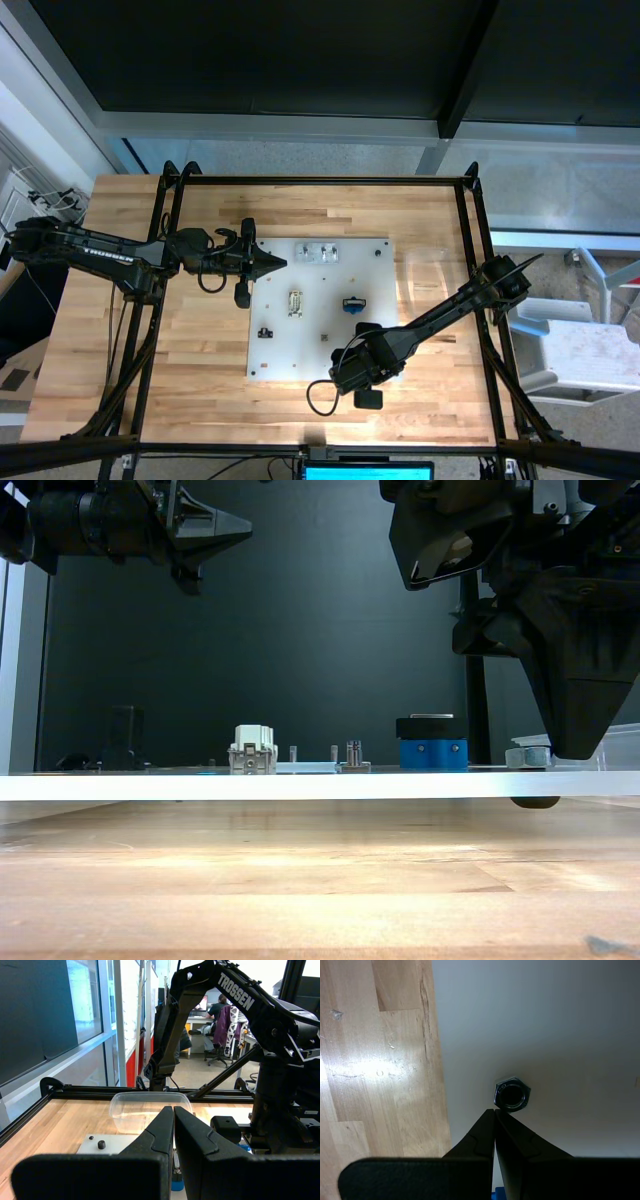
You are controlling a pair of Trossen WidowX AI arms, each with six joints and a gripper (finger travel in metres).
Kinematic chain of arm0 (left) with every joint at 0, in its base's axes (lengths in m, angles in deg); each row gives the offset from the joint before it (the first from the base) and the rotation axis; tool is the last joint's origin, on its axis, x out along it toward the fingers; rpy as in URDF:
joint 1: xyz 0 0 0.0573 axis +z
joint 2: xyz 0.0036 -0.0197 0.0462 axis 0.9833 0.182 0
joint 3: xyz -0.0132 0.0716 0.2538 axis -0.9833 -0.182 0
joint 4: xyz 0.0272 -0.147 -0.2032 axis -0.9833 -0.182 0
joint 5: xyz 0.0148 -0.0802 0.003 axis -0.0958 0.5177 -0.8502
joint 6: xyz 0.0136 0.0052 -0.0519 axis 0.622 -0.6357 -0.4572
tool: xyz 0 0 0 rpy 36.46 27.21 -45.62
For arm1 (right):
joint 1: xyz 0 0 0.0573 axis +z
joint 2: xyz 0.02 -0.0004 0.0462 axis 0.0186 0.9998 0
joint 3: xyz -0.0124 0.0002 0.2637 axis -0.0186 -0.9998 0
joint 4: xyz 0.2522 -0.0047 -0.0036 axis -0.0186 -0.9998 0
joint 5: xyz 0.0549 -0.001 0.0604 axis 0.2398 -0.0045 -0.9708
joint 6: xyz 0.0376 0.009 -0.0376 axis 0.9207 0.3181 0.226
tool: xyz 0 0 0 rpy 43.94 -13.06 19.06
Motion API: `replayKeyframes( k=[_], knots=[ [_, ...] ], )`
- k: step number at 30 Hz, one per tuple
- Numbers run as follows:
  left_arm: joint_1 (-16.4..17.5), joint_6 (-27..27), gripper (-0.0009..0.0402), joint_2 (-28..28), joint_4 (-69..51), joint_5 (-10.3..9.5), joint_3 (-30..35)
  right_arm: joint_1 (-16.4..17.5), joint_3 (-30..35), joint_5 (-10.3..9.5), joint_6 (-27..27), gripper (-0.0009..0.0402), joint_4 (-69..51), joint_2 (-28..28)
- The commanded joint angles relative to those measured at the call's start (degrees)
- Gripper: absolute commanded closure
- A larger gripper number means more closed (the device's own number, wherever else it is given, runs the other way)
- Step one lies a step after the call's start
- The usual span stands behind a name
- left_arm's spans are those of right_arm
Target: Unfasten the M12 fastener and place in the container
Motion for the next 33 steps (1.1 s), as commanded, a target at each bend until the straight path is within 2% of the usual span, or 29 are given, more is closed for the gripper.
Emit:
replayKeyframes(
  k=[1,8,9,11,12,13,14,18,20,26,29,30,33],
  knots=[
    [0.0,0.0,0.0393,0.0,0.0,0.02,0.0,-0.1,0.0,0.35,0.0,0.0393,0.3,0.0],
    [0.0,0.0,0.0393,0.0,0.0,0.02,0.0,-0.1,0.0,0.70,-1.0,0.0394,-0.1,-0.1],
    [0.0,0.0,0.0393,0.0,0.0,0.02,0.0,-0.1,0.1,2.75,-1.4,0.0393,-1.1,-0.2],
    [0.0,0.0,0.0393,0.0,0.0,0.04,0.0,-0.1,0.2,10.84,1.2,0.0393,-4.5,-0.5],
    [0.0,0.0,0.0393,0.0,0.0,0.02,0.0,0.0,0.3,14.03,3.4,0.0393,-6.3,-0.7],
    [0.0,0.0,0.0393,0.0,0.0,0.02,0.0,-0.1,0.4,15.65,4.6,0.0393,-7.6,-1.0],
    [0.0,0.0,0.0393,0.0,0.0,0.02,0.0,-0.1,0.4,15.56,4.7,0.0393,-8.1,-1.2],
    [0.0,0.0,0.0393,0.0,0.0,0.02,0.0,-0.1,0.5,14.16,4.5,0.0393,-8.2,-2.4],
    [0.0,0.0,0.0393,0.0,0.0,0.02,0.0,-0.1,0.5,11.67,4.2,0.0393,-8.2,-3.0],
    [0.0,0.0,0.0393,0.0,0.0,0.02,0.0,-0.1,0.5,0.13,3.0,0.0393,-7.1,-4.7],
    [0.0,0.0,0.0393,0.0,0.0,0.02,0.0,-0.1,0.8,-3.65,2.5,0.0393,-5.9,-4.9],
    [0.0,0.0,0.0393,0.0,0.0,0.02,0.0,-0.1,0.8,-4.31,2.5,0.0393,-5.2,-4.9],
    [0.0,0.0,0.0393,0.0,0.0,0.02,0.0,-0.1,0.7,-4.13,1.9,0.0393,-3.1,-4.2]
  ],
)
